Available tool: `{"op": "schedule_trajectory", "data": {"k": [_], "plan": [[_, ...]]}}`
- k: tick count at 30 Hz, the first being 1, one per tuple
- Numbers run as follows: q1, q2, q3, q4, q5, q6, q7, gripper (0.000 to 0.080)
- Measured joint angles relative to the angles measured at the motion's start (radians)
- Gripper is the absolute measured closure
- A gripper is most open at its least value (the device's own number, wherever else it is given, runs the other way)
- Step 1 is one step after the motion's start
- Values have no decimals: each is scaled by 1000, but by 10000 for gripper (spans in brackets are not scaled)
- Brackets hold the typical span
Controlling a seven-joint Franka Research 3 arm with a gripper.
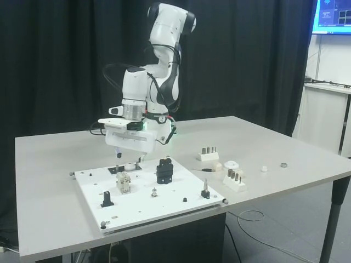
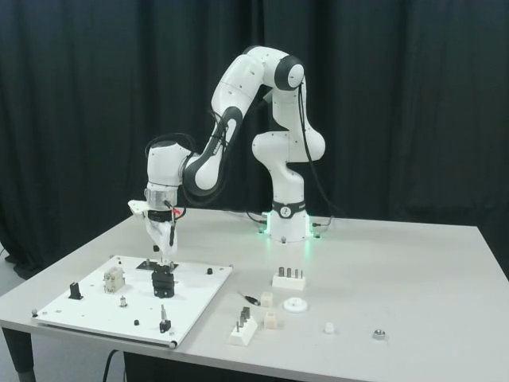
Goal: Pick large gear.
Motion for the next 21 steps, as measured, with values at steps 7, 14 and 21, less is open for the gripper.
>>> {"op": "schedule_trajectory", "data": {"k": [7,14,21], "plan": [[0,-17,-1,0,-2,0,0,3],[0,-30,-5,2,-7,0,0,3],[0,-41,-14,6,-17,0,0,3]]}}
